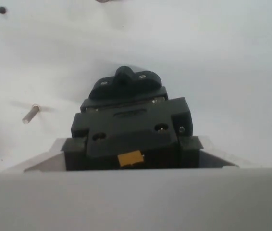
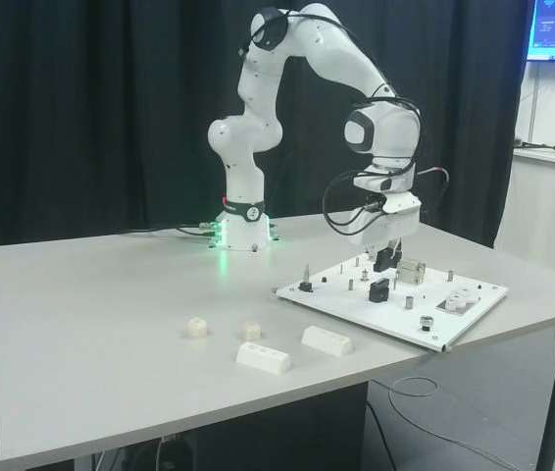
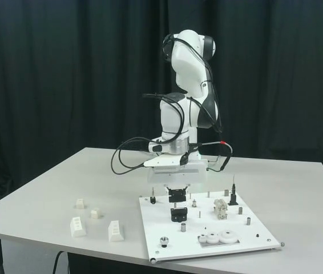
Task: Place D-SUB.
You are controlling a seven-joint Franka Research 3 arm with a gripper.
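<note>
My gripper [image 1: 132,150] is shut on the black D-SUB connector [image 1: 131,126], which fills the middle of the wrist view. Beyond it, on the white board [image 1: 232,72], a black holder [image 1: 126,83] shows just past the connector. In the room views the gripper [image 3: 177,193] [image 2: 387,255] hangs a short way above the white board [image 3: 264,240] [image 2: 336,304]. The connector [image 3: 177,196] hangs above a black block [image 3: 178,214] [image 2: 378,289] mounted on that board. There is a gap between the two.
The board carries upright pegs [image 3: 233,188], a small metal block [image 3: 219,209], white gears [image 3: 218,237] and a short metal pin [image 1: 31,113]. Several white blocks [image 3: 77,226] [image 2: 263,356] lie on the grey table [image 2: 91,314] beside the board.
</note>
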